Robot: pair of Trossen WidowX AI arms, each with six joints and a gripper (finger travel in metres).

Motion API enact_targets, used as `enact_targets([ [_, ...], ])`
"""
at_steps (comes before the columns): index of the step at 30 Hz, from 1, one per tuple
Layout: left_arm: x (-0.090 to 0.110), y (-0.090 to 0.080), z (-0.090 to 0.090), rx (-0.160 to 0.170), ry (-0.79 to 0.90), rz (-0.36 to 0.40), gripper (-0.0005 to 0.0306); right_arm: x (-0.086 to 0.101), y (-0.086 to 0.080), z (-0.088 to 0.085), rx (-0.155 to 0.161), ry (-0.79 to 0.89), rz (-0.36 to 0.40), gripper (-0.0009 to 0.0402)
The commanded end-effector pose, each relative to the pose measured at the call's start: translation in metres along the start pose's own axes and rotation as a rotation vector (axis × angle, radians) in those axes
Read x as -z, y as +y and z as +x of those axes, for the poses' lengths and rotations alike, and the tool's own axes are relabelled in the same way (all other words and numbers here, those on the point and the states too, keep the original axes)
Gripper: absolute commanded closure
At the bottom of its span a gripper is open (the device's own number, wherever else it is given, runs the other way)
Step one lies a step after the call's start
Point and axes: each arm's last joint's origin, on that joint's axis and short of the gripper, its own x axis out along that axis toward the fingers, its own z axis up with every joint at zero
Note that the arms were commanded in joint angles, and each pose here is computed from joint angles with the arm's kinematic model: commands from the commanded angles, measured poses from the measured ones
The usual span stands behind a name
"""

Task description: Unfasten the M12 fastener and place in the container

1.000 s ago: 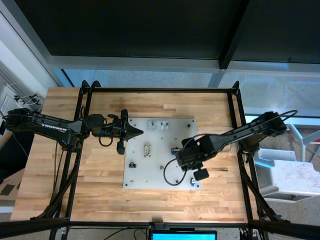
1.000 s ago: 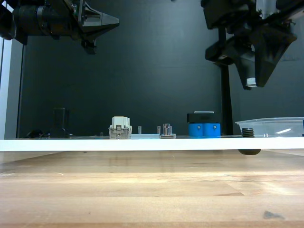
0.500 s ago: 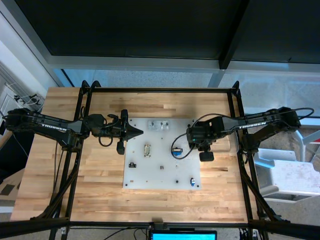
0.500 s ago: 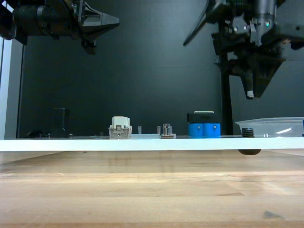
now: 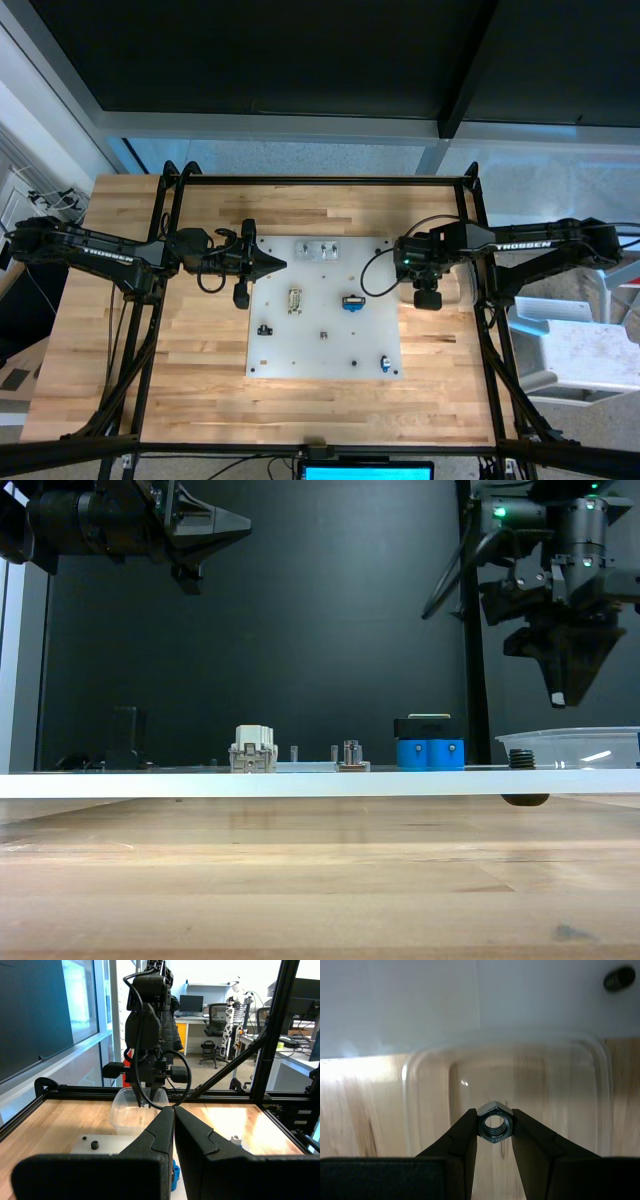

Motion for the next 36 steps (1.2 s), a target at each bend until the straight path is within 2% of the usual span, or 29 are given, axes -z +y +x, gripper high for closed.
enact_targets([
  [1, 0.0, 0.0, 0.0, 0.0, 0.0, 0.0, 0.03, 0.009, -0.003, 0.001, 0.003, -0.001, 0.017, 0.0393],
  [6, 0.0, 0.0, 0.0, 0.0, 0.0, 0.0, 0.03, 0.019, -0.004, 0.003, 0.004, 0.014, 0.03, 0.0392],
  [11, 0.0, 0.0, 0.0, 0.0, 0.0, 0.0, 0.03, 0.02, -0.004, 0.003, 0.004, 0.02, 0.029, 0.0375],
  [26, 0.0, 0.0, 0.0, 0.0, 0.0, 0.0, 0.03, 0.019, -0.004, 0.003, 0.004, 0.013, 0.028, 0.0226],
  [31, 0.0, 0.0, 0.0, 0.0, 0.0, 0.0, 0.03, 0.019, -0.004, 0.003, 0.004, 0.015, 0.028, 0.0193],
  [36, 0.0, 0.0, 0.0, 0.0, 0.0, 0.0, 0.03, 0.019, -0.004, 0.003, 0.004, 0.015, 0.028, 0.0178],
])
